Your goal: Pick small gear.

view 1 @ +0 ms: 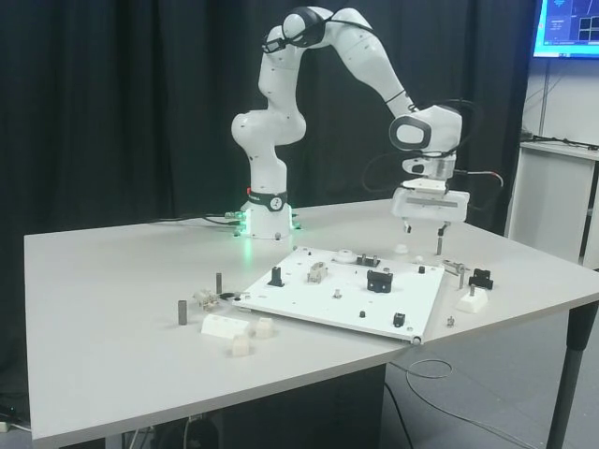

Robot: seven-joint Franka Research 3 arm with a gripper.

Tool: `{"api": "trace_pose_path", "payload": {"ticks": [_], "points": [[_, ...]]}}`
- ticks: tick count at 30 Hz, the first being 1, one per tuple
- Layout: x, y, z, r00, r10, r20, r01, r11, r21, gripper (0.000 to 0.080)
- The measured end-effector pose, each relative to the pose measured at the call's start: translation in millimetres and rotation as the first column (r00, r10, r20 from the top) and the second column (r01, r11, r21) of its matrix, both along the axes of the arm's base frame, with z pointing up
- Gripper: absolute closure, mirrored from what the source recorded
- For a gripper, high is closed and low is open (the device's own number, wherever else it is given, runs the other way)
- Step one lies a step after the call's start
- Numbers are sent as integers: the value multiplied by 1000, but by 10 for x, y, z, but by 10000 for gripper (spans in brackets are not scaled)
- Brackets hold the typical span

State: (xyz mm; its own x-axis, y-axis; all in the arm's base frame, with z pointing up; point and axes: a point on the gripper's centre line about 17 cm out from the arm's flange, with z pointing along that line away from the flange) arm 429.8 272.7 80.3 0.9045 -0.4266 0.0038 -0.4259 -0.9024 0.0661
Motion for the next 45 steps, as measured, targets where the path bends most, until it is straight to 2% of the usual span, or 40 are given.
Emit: {"api": "trace_pose_path", "payload": {"ticks": [5,15,22,32,45], "points": [[-30,-25,-95,1000,8,15,-9,1000,16,3],[-8,-7,-301,990,128,63,-132,989,66,3],[43,-10,-436,983,163,78,-170,982,82,3],[35,-9,-596,988,139,72,-146,985,97,3],[-35,15,-709,993,109,50,-113,989,98,3]]}}
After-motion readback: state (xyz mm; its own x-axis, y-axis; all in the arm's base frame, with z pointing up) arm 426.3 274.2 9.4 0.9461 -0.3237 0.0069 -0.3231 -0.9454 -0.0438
